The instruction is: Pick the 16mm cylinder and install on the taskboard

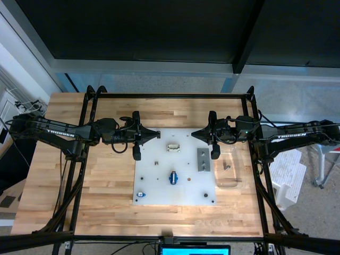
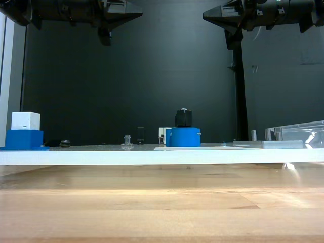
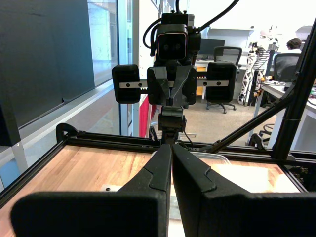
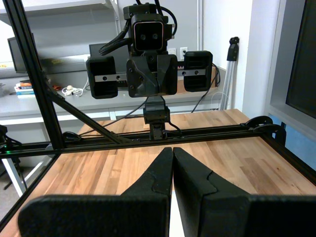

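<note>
Fingers (image 3: 153, 173) of left gripper (image 1: 158, 134) and right gripper (image 1: 193, 133) pressed together, empty, high above taskboard (image 1: 159, 186).

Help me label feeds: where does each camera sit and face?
High: above near edge, down onto taskboard; left end effector and right end effector shut above its far side.
Low: tabletop level, along taskboard; both overhead.
Left wrist: faces right arm past own fingers.
Right wrist: faces left arm likewise.
High, low share blue fitting.

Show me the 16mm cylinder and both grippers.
16mm cylinder (image 1: 226, 166): high view, its middle, in the clear tray (image 1: 237, 184).
left gripper (image 1: 159, 134): high view, shut fingertips, above taskboard (image 1: 159, 186) far edge.
right gripper (image 1: 193, 133): high view, shut fingertips, above taskboard far edge.
</note>
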